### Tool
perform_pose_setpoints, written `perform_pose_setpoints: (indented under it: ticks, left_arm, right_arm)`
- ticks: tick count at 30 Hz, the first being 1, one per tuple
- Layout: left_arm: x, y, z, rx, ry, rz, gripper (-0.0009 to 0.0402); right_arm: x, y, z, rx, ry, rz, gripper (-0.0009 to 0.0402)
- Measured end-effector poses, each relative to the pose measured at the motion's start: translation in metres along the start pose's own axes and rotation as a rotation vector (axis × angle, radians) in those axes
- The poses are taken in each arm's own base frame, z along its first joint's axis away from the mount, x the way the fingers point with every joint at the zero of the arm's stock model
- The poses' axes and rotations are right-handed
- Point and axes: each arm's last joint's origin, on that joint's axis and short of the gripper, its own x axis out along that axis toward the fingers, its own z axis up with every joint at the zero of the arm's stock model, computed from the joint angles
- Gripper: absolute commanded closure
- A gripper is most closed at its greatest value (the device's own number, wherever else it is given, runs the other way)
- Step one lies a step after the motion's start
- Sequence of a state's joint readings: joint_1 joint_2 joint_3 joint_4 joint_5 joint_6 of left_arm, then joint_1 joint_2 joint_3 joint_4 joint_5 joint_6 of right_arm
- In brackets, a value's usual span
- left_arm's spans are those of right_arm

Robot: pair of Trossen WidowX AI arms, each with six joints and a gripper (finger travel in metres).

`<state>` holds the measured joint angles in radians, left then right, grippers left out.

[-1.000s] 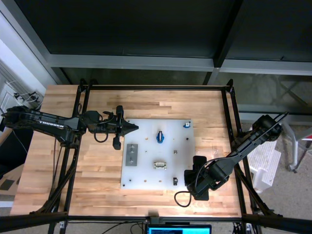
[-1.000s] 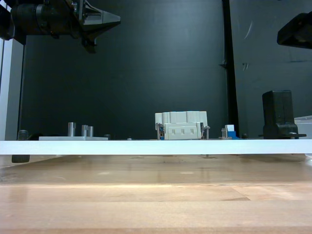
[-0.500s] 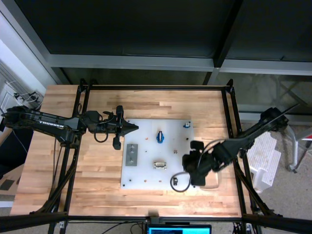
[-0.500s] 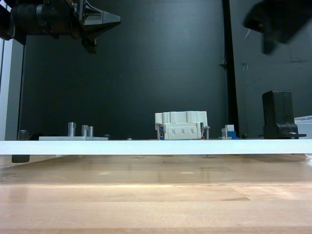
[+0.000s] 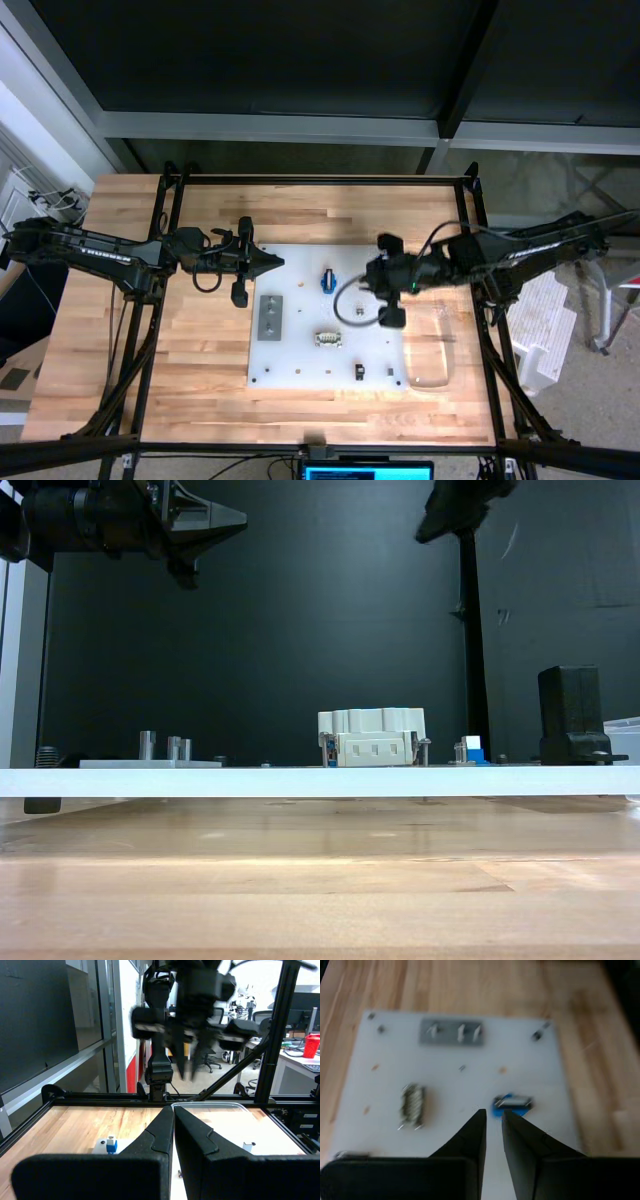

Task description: Pick the 16mm bar and install on taskboard

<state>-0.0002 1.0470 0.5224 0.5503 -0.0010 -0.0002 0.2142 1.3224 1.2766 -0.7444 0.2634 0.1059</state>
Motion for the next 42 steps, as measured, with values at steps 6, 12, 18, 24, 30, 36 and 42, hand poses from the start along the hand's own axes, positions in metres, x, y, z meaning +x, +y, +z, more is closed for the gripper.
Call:
perform_pose_setpoints:
  ticks: [6,12,18,24,30,36,42]
  left_arm:
    - [0.000,0.000,0.000,0.000,0.000,0.000,0.0393]
    - [0.000,0.000,0.000,0.000,0.000,0.000,0.0393]
    - [0.000,0.000,0.000,0.000,0.000,0.000,0.0393]
    - [0.000,0.000,0.000,0.000,0.000,0.000,0.0393]
    - [0.000,0.000,0.000,0.000,0.000,0.000,0.0393]
    - [0.000,0.000,0.000,0.000,0.000,0.000,0.0393]
    - [0.000,0.000,0.000,0.000,0.000,0.000,0.0393]
  right_arm:
    - [-0.005,-0.023,0.008,0.008,-0.150,0.019,0.0392]
    - [-0.003,-0.039,0.002,0.039,-0.302,0.037,0.0393]
    - [0.005,-0.047,-0.013,0.072,-0.463,0.030,0.0393]
    - [0.011,-0.047,-0.029,0.084,-0.602,0.038,0.0393]
    - [0.015,-0.048,-0.042,0.093,-0.684,0.042,0.0393]
    - [0.019,-0.048,-0.050,0.109,-0.747,0.040,0.0393]
    - [0.024,-0.047,-0.058,0.115,-0.764,0.042,0.0393]
